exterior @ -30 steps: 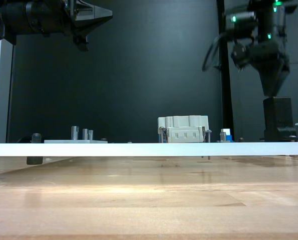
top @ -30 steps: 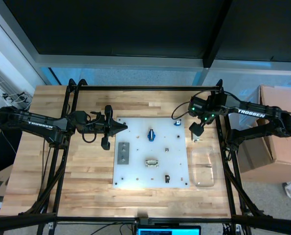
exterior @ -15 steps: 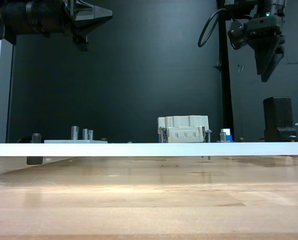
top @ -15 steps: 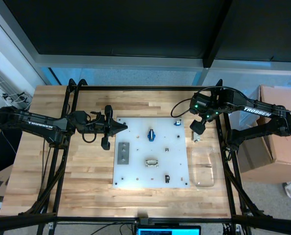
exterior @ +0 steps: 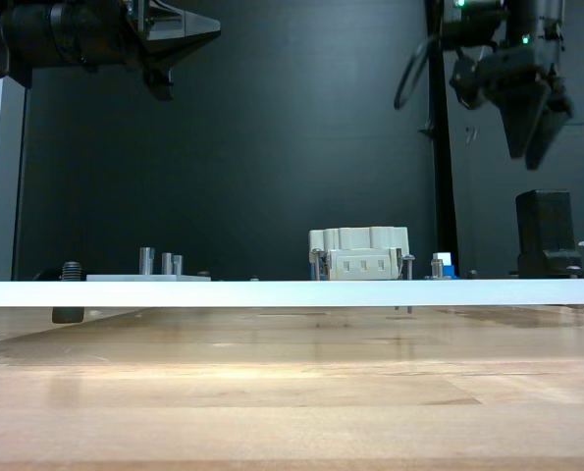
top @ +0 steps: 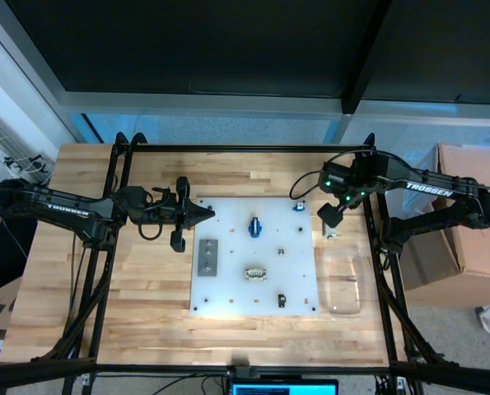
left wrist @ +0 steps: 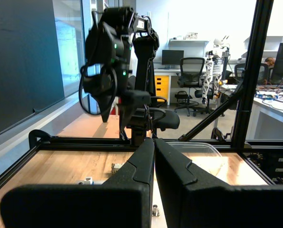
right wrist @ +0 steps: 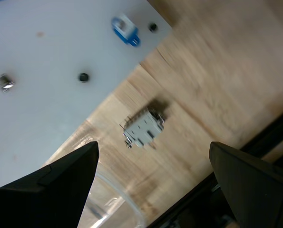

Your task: Remove the HAN10E connector from the taskboard and place in the container

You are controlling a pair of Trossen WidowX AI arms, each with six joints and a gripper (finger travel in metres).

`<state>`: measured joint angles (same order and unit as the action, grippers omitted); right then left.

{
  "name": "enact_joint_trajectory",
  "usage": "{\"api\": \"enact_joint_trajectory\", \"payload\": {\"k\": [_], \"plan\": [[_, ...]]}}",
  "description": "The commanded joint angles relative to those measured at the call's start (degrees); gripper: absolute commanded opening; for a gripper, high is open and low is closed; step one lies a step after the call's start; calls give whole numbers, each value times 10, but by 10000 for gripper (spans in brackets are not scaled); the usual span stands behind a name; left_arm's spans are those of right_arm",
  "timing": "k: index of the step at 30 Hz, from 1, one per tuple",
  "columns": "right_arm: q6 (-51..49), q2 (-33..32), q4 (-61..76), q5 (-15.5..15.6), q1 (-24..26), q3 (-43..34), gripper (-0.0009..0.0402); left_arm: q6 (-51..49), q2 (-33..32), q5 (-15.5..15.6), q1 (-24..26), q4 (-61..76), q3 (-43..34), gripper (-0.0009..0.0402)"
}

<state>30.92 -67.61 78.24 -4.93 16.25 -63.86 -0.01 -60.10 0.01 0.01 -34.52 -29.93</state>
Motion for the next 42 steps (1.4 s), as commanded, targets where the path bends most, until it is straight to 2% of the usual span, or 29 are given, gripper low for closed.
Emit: {"api": "enact_joint_trajectory", "payload": {"k": [1,11,15,18,25,31,36,42], "plan": [[32,0,-16,3,-2,35,326,0,0,0,0,0,0,0],[191,0,-113,5,-3,136,326,0,0,0,0,0,0,0],[250,-3,-149,31,-3,182,326,0,0,0,0,0,0,0],[296,-4,-175,31,-4,216,326,0,0,0,0,0,0,0],[351,-4,-316,50,-17,293,326,0,0,0,0,0,0,0],[366,-23,-323,50,-25,304,324,0,0,0,0,0,0,0],[366,-35,-324,50,-26,304,291,0,0,0,0,0,0,0],[366,-38,-324,50,-28,304,207,0,0,0,0,0,0,0]]}}
